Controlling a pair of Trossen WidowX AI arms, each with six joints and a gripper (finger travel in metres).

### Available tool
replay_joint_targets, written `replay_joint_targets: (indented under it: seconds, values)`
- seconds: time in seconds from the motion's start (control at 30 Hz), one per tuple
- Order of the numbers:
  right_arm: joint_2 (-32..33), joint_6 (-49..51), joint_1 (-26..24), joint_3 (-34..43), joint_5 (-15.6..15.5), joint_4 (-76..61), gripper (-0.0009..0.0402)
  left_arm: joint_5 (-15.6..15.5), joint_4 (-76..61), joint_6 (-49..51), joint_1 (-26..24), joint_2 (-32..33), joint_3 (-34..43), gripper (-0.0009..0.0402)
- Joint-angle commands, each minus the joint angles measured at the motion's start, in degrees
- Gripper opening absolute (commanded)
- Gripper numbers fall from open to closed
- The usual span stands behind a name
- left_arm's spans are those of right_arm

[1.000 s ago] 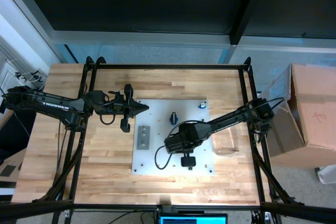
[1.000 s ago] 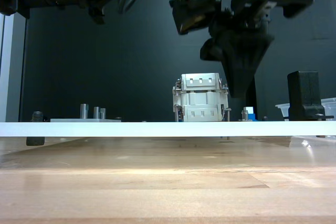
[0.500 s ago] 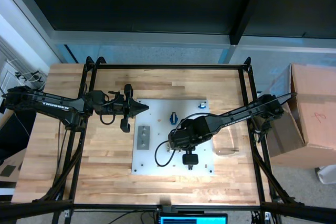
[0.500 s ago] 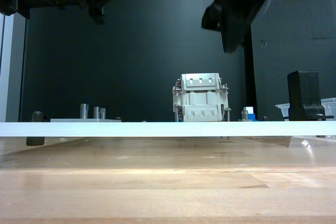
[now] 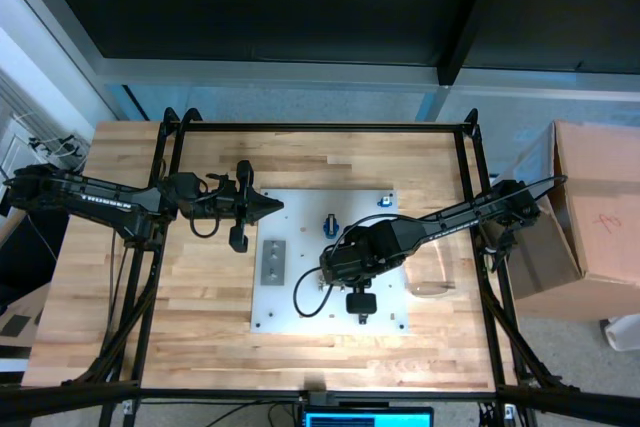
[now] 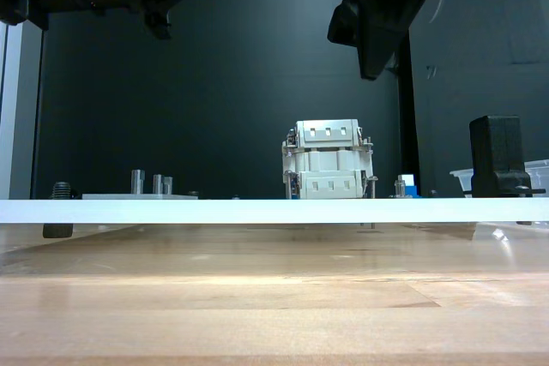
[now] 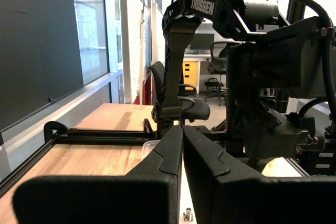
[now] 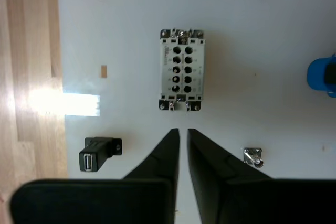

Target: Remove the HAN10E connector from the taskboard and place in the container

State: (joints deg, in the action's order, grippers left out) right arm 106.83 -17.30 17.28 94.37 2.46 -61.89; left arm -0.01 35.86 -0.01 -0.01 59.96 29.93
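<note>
While the HAN10E connector (image 8: 180,70) is sitting seated, the right gripper (image 8: 182,132) is hovering above it, all but closed and empty, so I judge it needs opening and lowering. The left gripper (image 7: 182,127), pinched empty, is hanging at the taskboard's (image 5: 300,209) ten o'clock.

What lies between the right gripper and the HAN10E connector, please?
Right wrist view: bare taskboard between right gripper and seated connector; left gripper over board's corner.

Place: robotics lab beside an office area.
Bench: wooden table (image 5: 200,347), white taskboard (image 5: 300,232) at its centre, cardboard box (image 5: 590,217) at 3 o'clock.
Beyond: office chairs (image 7: 191,109), glass partitions (image 7: 92,30).
</note>
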Motion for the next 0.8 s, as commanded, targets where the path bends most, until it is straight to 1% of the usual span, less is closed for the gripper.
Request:
replay_joint_targets:
  seconds: [0.03, 0.23, 0.33, 0.43, 0.6, 0.8]
  values:
    - [1.07, -0.50, -0.07, 1.66, 1.49, -0.15, 0.0079, 0.00, 0.00, 0.00, 0.00, 0.02, 0.02, 0.0000]
    - [5.66, -0.28, -0.39, 9.07, 1.64, -3.74, 0.0169, 0.00, 0.00, 0.00, 0.02, 0.02, 0.02, 0.0000]
    - [8.35, -0.24, -0.42, 13.27, 1.68, -7.17, 0.0205, 0.00, 0.02, 0.00, 0.02, 0.02, 0.02, 0.0000]
    - [11.15, -0.24, -0.48, 17.18, 1.70, -10.40, 0.0232, 0.00, 0.00, 0.00, 0.02, 0.02, 0.02, 0.0000]
    - [14.78, 0.13, -0.66, 21.44, 2.01, -12.90, 0.0255, 0.00, -0.02, 0.00, 0.02, 0.02, 0.02, 0.0000]
    - [16.41, 1.53, -0.70, 22.10, 2.01, -13.05, 0.0259, 0.00, 0.00, 0.00, 0.02, 0.02, 0.02, 0.0000]
